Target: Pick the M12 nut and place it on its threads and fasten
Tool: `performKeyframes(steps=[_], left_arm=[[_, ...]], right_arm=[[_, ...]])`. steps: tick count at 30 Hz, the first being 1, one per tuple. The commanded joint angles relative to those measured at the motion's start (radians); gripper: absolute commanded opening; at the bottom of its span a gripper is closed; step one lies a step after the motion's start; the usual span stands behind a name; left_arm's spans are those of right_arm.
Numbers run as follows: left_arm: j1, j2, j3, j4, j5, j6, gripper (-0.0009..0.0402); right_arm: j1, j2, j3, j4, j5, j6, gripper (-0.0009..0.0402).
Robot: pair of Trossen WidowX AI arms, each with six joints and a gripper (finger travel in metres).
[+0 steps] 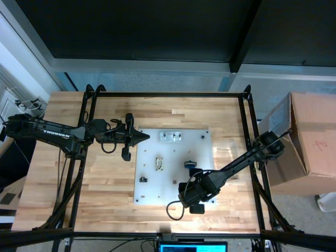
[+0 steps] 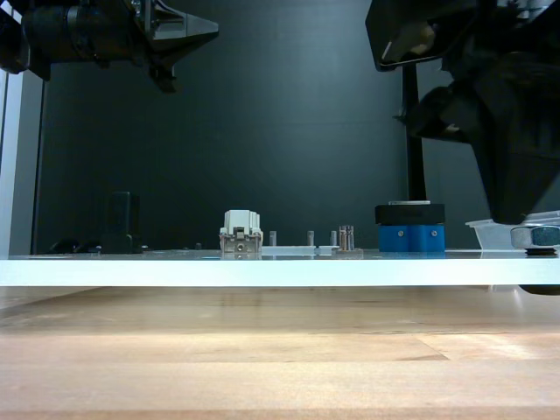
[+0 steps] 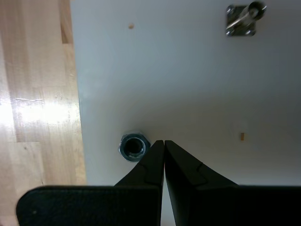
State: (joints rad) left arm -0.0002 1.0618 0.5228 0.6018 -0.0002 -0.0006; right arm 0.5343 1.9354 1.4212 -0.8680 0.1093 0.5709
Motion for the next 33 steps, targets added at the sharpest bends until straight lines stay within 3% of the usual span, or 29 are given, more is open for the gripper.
performKeyframes(steps=[1, 4, 6, 11, 21, 26, 28, 31, 33], left_arm=[[0.0, 0.0, 0.0, 0.0, 0.0, 0.0, 0.0], [0.0, 0.0, 0.0, 0.0, 0.0, 0.0, 0.0], [0.0, 0.0, 0.0, 0.0, 0.0, 0.0, 0.0], [0.0, 0.0, 0.0, 0.0, 0.0, 0.0, 0.0], [0.0, 0.0, 0.0, 0.0, 0.0, 0.0, 0.0], [0.0, 0.0, 0.0, 0.0, 0.0, 0.0, 0.0], [0.0, 0.0, 0.0, 0.0, 0.0, 0.0, 0.0], [0.0, 0.0, 0.0, 0.0, 0.0, 0.0, 0.0], [0.0, 0.0, 0.0, 0.001, 0.0, 0.0, 0.0]], right_arm=[[-0.001, 0.01, -0.005, 0.001, -0.078, -0.002, 0.0], [0.0, 0.003, -0.005, -0.002, -0.304, -0.029, 0.0], [0.0, -0.003, -0.005, -0.004, -0.376, -0.033, 0.0], [0.0, -0.006, -0.005, -0.014, -0.293, -0.024, 0.0], [-0.002, -0.012, -0.005, -0.032, -0.008, 0.031, 0.0], [0.0, 0.006, -0.006, 0.013, -0.012, 0.035, 0.0], [0.0, 0.008, -0.006, 0.013, -0.087, 0.029, 0.0], [0.0, 0.001, -0.006, 0.01, -0.321, -0.014, 0.0], [0.001, -0.001, -0.006, 0.0, -0.385, -0.007, 0.0]])
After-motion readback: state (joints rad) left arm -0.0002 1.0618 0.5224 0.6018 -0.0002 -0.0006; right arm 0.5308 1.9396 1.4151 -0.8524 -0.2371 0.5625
